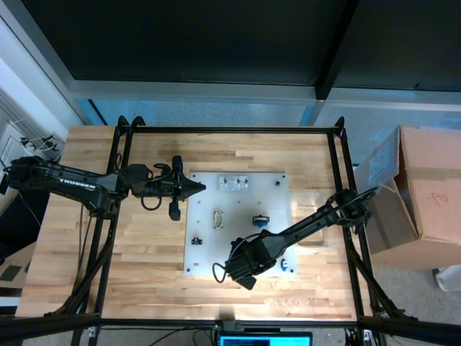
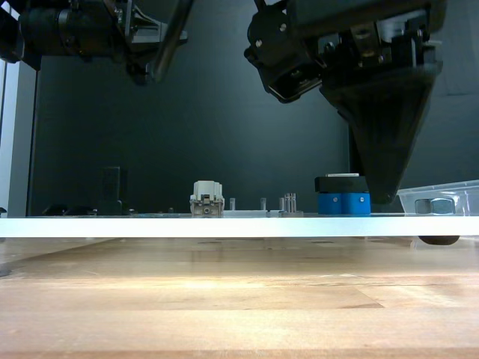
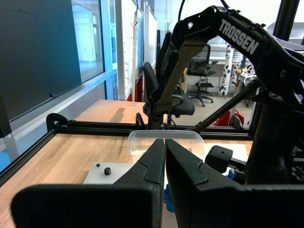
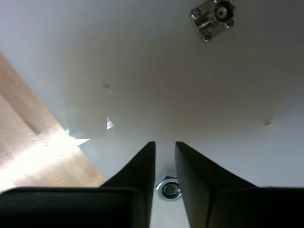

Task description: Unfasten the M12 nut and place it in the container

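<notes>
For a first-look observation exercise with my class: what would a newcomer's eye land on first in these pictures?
The right gripper, low over the white board's near edge, is shut on the small silver M12 nut; whether the nut sits on its stud cannot be told. The left gripper hangs shut above the board's far left edge.

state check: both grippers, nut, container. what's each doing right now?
left gripper: shut, raised over the board's left side.
right gripper: shut on the nut, down at the board's near edge.
nut: in the right gripper, low on the board; stud hidden.
container: upright, nut not in it.
</notes>
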Controlling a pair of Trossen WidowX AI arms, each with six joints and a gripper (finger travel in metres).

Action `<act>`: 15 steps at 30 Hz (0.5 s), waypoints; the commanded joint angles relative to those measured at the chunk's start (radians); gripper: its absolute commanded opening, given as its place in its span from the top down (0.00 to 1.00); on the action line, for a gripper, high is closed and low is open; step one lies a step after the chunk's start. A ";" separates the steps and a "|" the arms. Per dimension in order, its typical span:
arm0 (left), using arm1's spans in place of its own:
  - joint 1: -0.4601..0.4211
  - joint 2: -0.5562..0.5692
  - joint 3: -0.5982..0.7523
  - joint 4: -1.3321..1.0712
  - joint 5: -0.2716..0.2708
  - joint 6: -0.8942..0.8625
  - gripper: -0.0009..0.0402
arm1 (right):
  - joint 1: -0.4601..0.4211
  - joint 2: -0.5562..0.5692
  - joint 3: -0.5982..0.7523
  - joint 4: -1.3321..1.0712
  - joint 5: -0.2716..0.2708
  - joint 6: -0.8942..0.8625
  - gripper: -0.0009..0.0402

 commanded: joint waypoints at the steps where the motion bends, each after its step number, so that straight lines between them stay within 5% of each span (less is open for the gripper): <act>1: 0.000 0.000 0.000 0.000 0.000 0.000 0.98 | 0.000 0.000 -0.005 0.002 -0.001 -0.008 0.96; 15: 0.000 0.000 0.000 0.000 0.000 0.000 0.98 | -0.001 -0.049 -0.005 -0.004 -0.001 -0.030 0.98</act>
